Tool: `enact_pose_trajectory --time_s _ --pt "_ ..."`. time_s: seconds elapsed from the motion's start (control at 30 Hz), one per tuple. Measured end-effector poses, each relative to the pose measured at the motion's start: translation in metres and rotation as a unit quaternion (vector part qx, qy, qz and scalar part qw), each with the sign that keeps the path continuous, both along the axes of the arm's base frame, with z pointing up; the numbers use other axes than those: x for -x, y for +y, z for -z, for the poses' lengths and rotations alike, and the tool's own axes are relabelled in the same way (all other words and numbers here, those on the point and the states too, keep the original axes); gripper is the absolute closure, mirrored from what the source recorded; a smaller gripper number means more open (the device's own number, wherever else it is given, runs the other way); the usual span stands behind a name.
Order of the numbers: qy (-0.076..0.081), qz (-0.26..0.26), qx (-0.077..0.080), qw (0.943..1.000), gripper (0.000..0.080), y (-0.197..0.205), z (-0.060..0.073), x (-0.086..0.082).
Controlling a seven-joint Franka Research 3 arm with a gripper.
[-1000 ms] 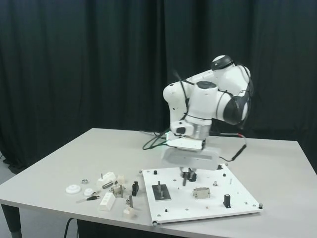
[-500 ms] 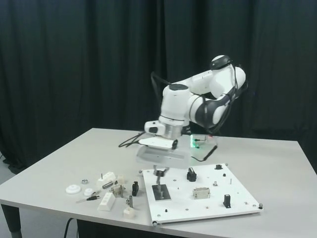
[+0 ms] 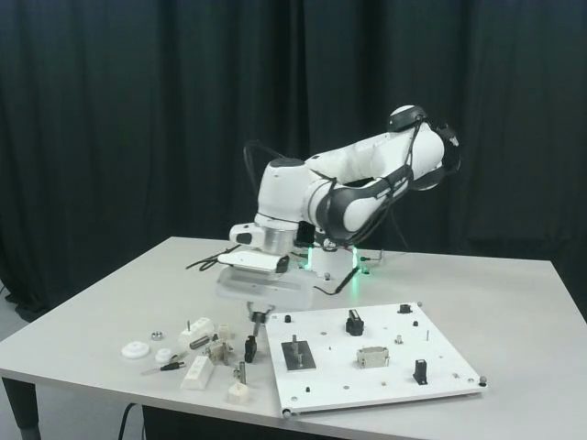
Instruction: Place square peg 4.
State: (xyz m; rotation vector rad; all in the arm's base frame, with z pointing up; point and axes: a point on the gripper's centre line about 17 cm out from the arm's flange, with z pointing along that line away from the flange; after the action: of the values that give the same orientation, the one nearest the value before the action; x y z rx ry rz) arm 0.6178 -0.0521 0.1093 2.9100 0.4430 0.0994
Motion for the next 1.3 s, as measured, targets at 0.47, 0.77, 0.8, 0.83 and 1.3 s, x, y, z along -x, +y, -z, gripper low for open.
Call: enact_pose_trajectory --time_s 0.47,0.77,0.8,0.83,1.3 --pt "-0.005 0.006 -0.001 1.0000 0.0706 -0.065 0.011 0.024" --pt "-0.016 0.017 -0.008 0.9997 0.0706 -0.097 0.011 0.032" --pt "-0.017 0.018 -0.008 0.9997 0.0706 -0.100 0.011 0.033" --pt "-0.017 0.019 -0.009 0.9996 0.0706 -0.103 0.011 0.033" --pt "-0.022 0.047 -0.025 0.9984 0.0706 -0.138 0.023 0.040"
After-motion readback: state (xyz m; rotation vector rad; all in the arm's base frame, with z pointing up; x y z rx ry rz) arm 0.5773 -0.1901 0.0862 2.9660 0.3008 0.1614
